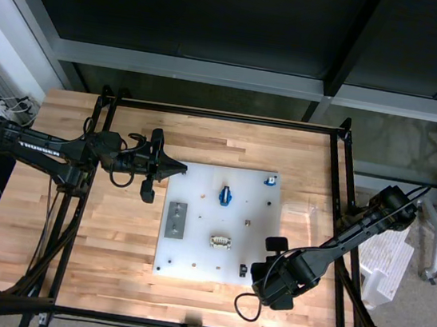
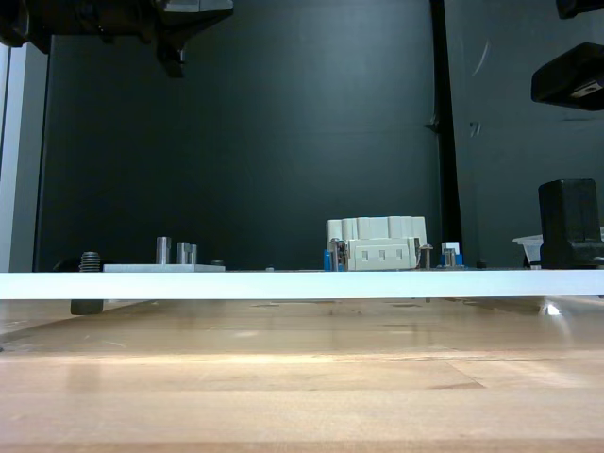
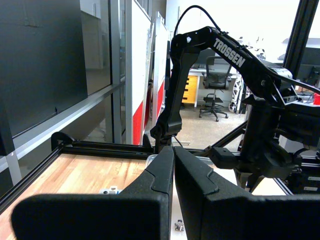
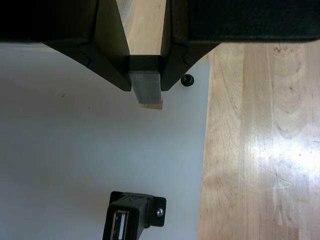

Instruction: Pick the 16mm bar and install on taskboard

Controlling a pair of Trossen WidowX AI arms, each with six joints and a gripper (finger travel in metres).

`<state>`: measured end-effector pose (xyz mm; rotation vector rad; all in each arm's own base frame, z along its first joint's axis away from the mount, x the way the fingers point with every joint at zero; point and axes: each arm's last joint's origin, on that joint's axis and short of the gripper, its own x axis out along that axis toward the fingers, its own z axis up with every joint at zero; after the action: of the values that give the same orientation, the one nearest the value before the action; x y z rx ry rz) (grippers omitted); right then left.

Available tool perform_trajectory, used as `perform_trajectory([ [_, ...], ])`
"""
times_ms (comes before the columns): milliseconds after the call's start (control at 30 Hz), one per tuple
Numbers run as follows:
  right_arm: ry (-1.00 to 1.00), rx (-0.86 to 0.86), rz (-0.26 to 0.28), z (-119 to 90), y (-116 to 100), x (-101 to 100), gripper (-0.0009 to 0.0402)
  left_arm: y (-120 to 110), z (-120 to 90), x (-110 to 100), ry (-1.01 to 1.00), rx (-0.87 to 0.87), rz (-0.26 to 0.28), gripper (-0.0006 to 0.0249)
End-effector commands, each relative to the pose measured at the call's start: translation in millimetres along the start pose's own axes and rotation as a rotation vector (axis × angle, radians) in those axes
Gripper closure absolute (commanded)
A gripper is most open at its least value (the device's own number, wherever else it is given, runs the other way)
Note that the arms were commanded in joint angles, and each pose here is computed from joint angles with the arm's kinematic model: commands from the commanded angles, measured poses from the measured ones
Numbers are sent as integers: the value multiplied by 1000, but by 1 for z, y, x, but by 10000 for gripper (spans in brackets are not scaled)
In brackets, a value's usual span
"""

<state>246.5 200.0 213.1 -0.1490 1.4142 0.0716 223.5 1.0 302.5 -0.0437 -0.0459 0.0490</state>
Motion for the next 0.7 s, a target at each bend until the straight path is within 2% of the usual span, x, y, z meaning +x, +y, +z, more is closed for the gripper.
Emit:
perform_trajectory([
  [33,-4,-1,2,0,0,1,389,0,0,0,0,0,0,243],
  [700,-4,-1,3,-3,0,9,389,0,0,0,0,0,0,243],
])
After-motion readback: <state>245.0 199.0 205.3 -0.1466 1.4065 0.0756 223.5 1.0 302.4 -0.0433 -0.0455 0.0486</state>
